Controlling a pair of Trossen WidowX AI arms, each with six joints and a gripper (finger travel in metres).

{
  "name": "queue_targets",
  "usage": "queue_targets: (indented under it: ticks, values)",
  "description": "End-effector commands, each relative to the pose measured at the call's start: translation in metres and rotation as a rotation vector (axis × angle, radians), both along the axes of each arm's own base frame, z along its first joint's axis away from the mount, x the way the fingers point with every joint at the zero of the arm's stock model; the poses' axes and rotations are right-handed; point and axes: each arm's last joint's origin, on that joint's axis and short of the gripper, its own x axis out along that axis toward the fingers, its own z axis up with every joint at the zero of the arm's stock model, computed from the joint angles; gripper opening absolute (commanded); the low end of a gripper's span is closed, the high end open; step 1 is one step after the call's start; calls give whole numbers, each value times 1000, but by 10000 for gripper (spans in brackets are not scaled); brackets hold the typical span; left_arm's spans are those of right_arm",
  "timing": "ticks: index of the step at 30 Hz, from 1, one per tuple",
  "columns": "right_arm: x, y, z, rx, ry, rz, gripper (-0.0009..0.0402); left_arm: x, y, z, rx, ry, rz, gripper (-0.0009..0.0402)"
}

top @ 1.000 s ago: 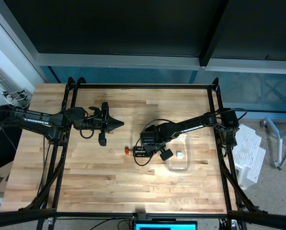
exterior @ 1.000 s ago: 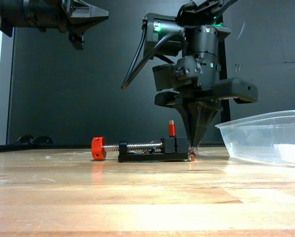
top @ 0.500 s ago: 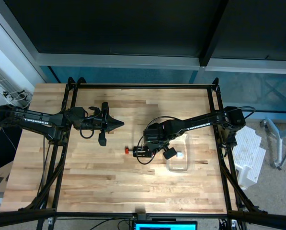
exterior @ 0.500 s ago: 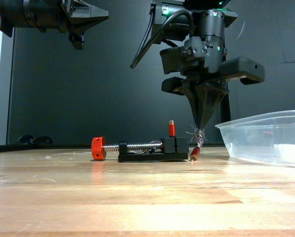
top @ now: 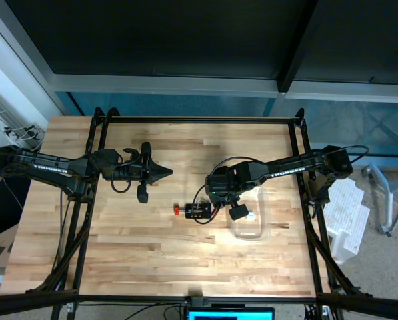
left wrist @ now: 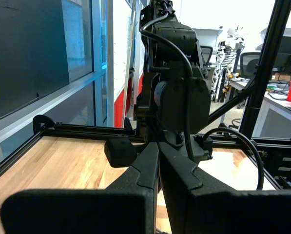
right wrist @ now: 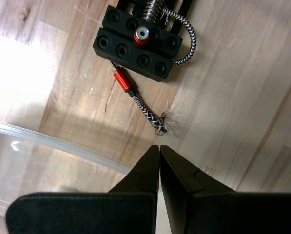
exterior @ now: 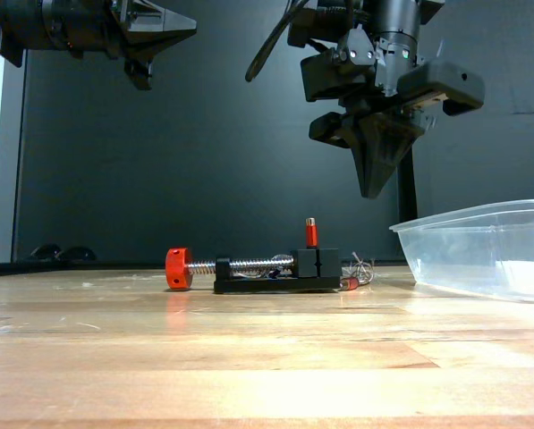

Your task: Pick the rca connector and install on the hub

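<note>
Right pincer [exterior: 375,190], shut and empty, high over bench near rca connector [right wrist: 122,81] beside hub [right wrist: 135,53]; left pincer [top: 164,172] shut, parked; advise opening, then descending squarely astride the red barrel.

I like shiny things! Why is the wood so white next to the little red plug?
Right wrist view: glare off the table whitens the wood near the rca connector, under the shut right gripper hanging mid-table. Left wrist view: the room behind the shut left gripper, parked at the table's left, is washed out.
</note>
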Motion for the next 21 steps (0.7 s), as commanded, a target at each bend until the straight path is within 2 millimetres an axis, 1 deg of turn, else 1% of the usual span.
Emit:
queue_targets:
  ticks: [1, 5, 7, 9, 14, 16, 18, 21]
  values:
    - [0, 0, 0, 8, 2, 5, 0, 0, 0, 0, 0, 0, 0, 0]
    - [5, 1, -12, 7, 35, 28, 2, 0, 0, 0, 0, 0, 0, 0]
    - [8, 2, -19, 20, 51, 45, 15, 0, 0, 0, 0, 0, 0, 0]
    - [10, 3, -25, 13, 67, 69, 42, 0, 0, 0, 0, 0, 0, 0]
    - [15, 3, -37, -8, 93, 119, 130, 0, 0, 0, 0, 0, 0, 0]
    - [16, 3, -42, -14, 109, 144, 159, 0, 0, 0, 0, 0, 0, 0]
    - [19, 3, -50, -14, 126, 164, 177, 0, 0, 0, 0, 0, 0, 0]
    - [24, 3, -59, -18, 130, 190, 182, 0, 0, 0, 0, 0, 0, 0]
